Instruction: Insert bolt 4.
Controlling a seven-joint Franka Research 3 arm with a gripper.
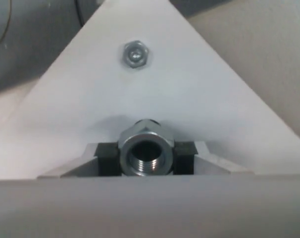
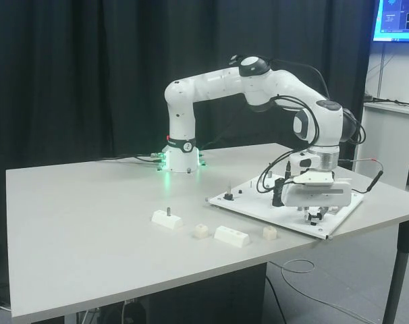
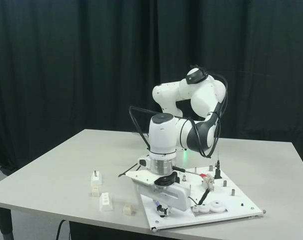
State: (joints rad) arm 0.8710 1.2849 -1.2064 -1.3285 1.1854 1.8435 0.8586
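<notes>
One threaded metal piece, the bolt (image 1: 146, 151), fills the lower middle of the wrist view. The gripper (image 1: 146, 159) is clenched on it, with a black pad pressing each side. Its hollow threaded end faces the camera. Below it lies the white board (image 1: 189, 89), and in the upper middle of the frame a hex nut (image 1: 136, 54) sits flat on this board, well apart from the bolt.

In the first room view the white arm (image 2: 258, 84) reaches to the right side of the frame, and the gripper (image 2: 314, 214) hangs just above the board (image 2: 241, 204) near the corner of the grey worktop (image 2: 90, 209). Four small white blocks (image 2: 167, 219) lie lower left of the board.

In the second room view the gripper (image 3: 162, 211) is at the lower middle, close over the board (image 3: 241, 202).

I judge that the carrying step is in hand. The next move calls for lining the bolt over its hole and lowering it straight; which hole is meant, I cannot tell.
</notes>
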